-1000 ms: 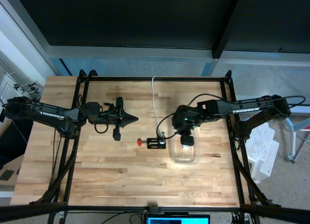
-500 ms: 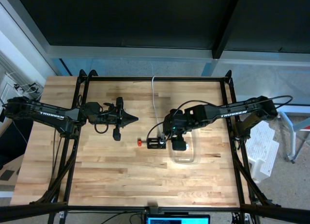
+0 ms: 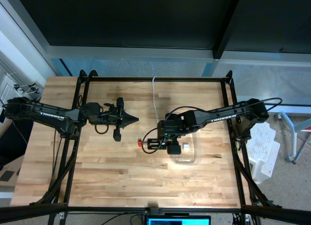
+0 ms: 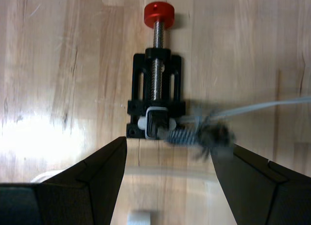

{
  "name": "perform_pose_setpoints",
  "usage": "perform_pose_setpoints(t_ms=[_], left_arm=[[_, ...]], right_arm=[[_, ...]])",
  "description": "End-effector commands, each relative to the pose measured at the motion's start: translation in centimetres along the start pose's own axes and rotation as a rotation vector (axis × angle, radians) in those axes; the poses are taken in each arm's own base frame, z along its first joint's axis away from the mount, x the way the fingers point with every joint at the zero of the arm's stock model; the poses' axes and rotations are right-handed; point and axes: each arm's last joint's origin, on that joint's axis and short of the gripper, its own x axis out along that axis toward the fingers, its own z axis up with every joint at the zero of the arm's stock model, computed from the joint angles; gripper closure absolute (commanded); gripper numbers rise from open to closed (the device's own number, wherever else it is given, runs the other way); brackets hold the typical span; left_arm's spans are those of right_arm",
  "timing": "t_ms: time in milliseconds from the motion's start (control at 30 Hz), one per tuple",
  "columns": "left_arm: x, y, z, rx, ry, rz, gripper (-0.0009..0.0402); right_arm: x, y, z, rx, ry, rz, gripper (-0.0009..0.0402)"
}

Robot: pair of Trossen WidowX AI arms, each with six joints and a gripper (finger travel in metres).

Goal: Remove the power plug from the receptacle and place in the container

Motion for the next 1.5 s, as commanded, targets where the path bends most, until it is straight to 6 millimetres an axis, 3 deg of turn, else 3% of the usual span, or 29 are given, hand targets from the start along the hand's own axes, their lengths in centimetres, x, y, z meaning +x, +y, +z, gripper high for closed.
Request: perform_pose_setpoints(t_ms=[33,533,1033,1500], left_arm=[[0.0,0.0,0.0,0.0,0.0,0.0,0.0393],[0.0,0.0,0.0,0.0,0.0,0.0,0.0393],[0.0,0.0,0.0,0.0,0.0,0.0,0.0393],[0.0,0.0,0.0,0.0,0.0,0.0,0.0393]], right_arm=[[0.2,0.0,0.3,0.007,-0.003,-0.001,0.0153],[2.9,0.3,0.5,0.006,0.049,-0.006,0.0153],[4.2,0.5,0.5,0.008,0.064,-0.009,0.0157],[4.2,0.4,0.5,0.027,0.068,-0.01,0.0269]])
